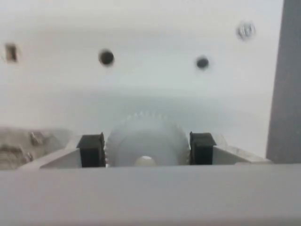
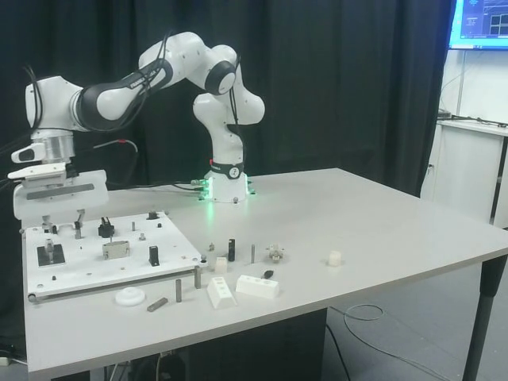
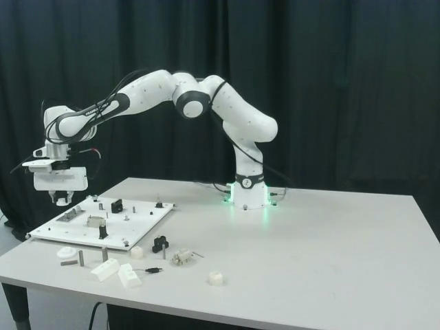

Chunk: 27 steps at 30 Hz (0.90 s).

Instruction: Place medium gear.

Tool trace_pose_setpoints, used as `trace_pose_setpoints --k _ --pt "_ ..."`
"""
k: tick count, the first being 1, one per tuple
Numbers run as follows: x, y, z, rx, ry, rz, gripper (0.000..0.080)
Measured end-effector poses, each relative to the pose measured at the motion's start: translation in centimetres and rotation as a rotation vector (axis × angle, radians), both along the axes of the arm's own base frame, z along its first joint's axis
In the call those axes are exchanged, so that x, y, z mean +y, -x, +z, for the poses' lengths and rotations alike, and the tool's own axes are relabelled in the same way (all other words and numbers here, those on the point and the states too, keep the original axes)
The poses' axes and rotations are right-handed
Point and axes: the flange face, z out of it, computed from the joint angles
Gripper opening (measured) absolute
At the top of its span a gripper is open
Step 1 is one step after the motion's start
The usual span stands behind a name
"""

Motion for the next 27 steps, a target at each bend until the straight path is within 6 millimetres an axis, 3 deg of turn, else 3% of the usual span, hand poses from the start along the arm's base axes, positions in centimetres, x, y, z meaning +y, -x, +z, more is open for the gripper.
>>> trace_pose_setpoints --k 12,27 --pt "2.8 -4.8 0.4 -0.024 0.024 0.015 0.0392" --pt "6.1 -9.8 -1.1 -0.012 0.048 0.079 0.0392"
